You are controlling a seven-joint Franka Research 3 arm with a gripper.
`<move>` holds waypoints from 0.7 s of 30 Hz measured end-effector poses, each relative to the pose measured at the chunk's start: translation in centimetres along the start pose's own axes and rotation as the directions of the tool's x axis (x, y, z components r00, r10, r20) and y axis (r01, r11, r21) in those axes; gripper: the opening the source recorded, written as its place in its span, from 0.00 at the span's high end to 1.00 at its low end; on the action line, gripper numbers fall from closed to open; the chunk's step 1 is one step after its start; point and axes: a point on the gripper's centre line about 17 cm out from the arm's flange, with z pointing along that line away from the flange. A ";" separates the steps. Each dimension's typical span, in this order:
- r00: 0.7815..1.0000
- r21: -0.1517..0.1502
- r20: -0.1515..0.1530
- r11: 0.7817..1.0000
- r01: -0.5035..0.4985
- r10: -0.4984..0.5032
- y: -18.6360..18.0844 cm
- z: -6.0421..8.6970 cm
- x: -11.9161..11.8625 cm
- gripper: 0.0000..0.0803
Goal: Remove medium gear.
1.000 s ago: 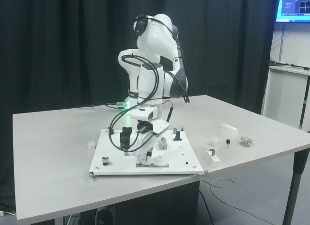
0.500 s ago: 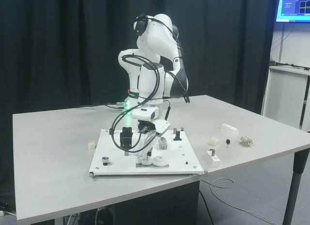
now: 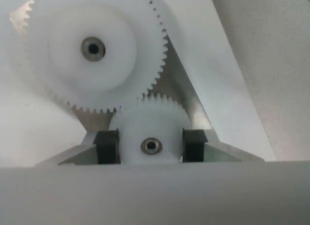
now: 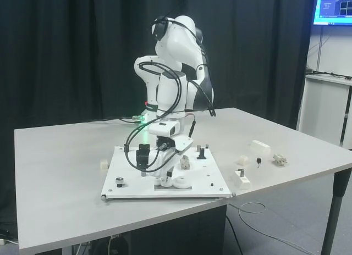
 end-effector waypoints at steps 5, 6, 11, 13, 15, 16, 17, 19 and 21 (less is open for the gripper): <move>1.000 0.000 0.000 1.000 0.003 -0.003 0.0 0.0 0.0 0.66; 1.000 0.000 0.000 1.000 0.006 -0.006 0.0 0.0 0.0 0.66; 0.999 0.000 0.000 0.999 0.051 -0.051 0.0 0.0 0.0 0.66; 0.997 0.000 0.000 0.997 0.072 -0.072 0.0 0.0 0.0 0.66; 0.996 0.000 0.000 0.996 0.087 -0.087 0.0 0.0 0.0 0.66; 0.996 0.000 0.000 0.996 0.092 -0.092 0.0 0.0 0.0 0.66; 0.996 0.000 0.000 0.996 0.094 -0.094 0.0 0.0 0.0 0.66; 0.996 0.000 -0.001 0.996 0.093 -0.093 0.0 0.0 0.0 0.66; 0.997 0.000 -0.002 0.997 0.083 -0.083 0.0 0.0 0.0 0.66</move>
